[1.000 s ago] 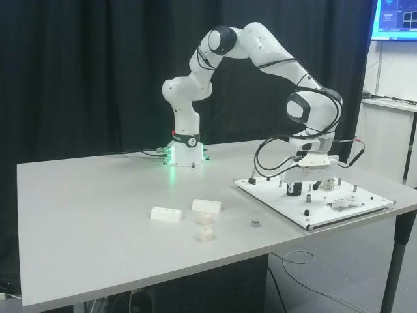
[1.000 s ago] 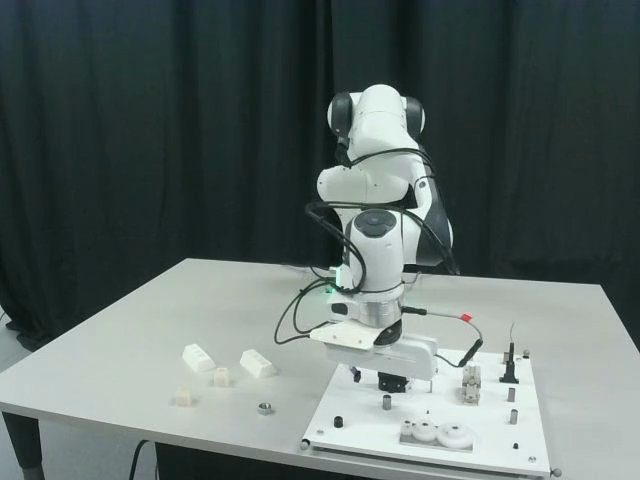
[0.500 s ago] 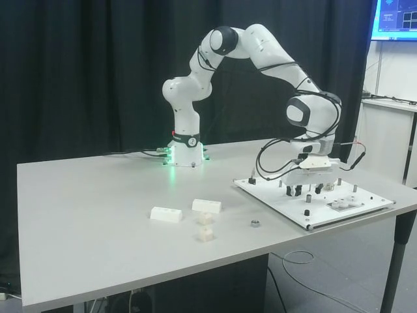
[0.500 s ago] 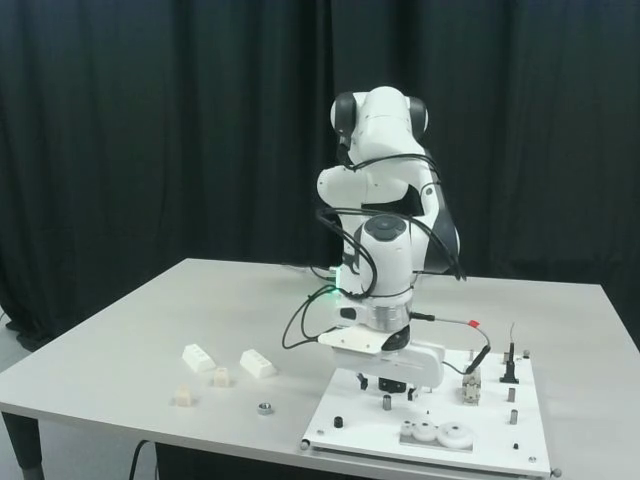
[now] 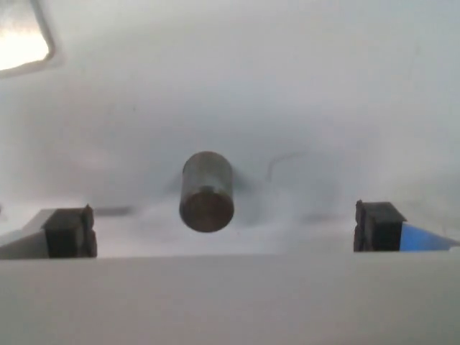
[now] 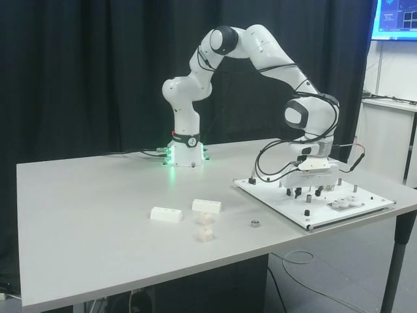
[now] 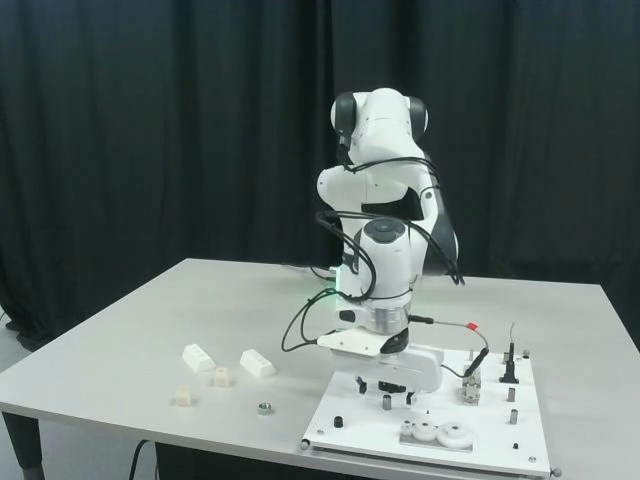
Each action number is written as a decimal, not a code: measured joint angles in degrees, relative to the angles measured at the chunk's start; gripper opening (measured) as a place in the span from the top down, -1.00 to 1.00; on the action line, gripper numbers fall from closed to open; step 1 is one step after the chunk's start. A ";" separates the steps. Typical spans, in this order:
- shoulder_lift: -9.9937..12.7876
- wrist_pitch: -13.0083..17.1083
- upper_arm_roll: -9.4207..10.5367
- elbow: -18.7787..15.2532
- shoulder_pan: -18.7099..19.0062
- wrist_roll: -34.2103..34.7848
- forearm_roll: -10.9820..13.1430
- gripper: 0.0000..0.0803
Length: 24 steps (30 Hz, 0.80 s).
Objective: Remove round peg 4.
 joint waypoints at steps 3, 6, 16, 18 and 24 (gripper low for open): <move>0.00 0.45 0.00 -0.22 0.00 0.00 0.00 -0.99; 0.00 1.08 0.00 -0.46 0.03 0.00 0.00 -0.99; 0.00 2.80 0.00 -1.16 0.32 0.00 0.00 -0.99; 0.00 3.01 0.00 -1.22 0.38 0.00 0.01 -0.99; 0.00 3.59 0.00 -1.37 0.52 0.01 0.03 -0.99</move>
